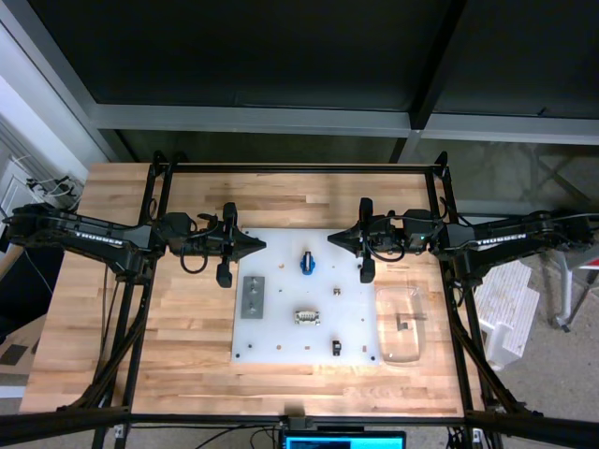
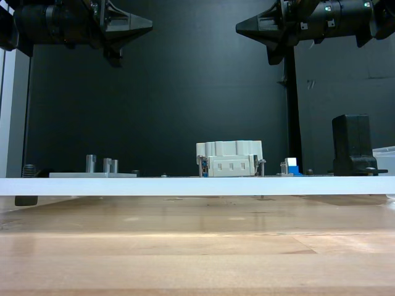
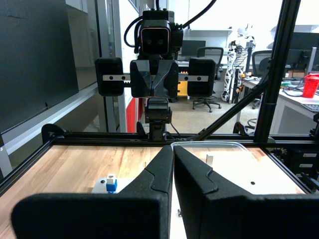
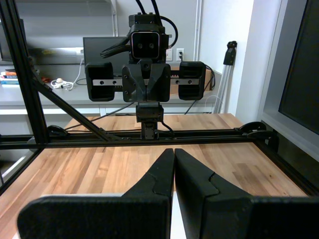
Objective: Pick the 16mm bar and install on taskboard
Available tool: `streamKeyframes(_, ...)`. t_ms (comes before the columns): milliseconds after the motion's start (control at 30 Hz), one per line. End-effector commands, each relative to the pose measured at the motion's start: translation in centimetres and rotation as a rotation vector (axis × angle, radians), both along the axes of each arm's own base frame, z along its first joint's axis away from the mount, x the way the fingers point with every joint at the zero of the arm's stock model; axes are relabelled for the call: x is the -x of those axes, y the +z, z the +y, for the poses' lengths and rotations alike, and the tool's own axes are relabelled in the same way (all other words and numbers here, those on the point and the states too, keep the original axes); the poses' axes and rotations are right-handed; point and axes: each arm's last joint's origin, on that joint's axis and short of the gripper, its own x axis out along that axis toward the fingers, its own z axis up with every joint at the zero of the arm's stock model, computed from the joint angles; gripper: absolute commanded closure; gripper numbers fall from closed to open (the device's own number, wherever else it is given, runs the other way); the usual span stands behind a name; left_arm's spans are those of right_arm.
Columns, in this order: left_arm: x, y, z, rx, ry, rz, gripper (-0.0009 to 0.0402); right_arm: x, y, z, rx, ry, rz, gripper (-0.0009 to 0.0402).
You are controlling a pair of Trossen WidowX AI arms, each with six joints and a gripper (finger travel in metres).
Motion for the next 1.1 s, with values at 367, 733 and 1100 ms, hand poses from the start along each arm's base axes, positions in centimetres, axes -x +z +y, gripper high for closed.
streamKeyframes(367,0.0,0.0,0.0,0.0,0.0,0.001,0.0393,0.0,0.0,0.0,-0.001,0.001,-0.003,0.0393)
streamKeyframes(733,0.0,0.0,0.0,0.0,0.0,0.001,0.0393,0.9,2.3,0.6,-0.003,0.035,0.312,0.0393)
streamKeyframes(1100,0.0,0.0,0.0,0.0,0.0,0.001,0.0393,2.8,3.4,1.8,-0.015,0.046,0.742,0.0393)
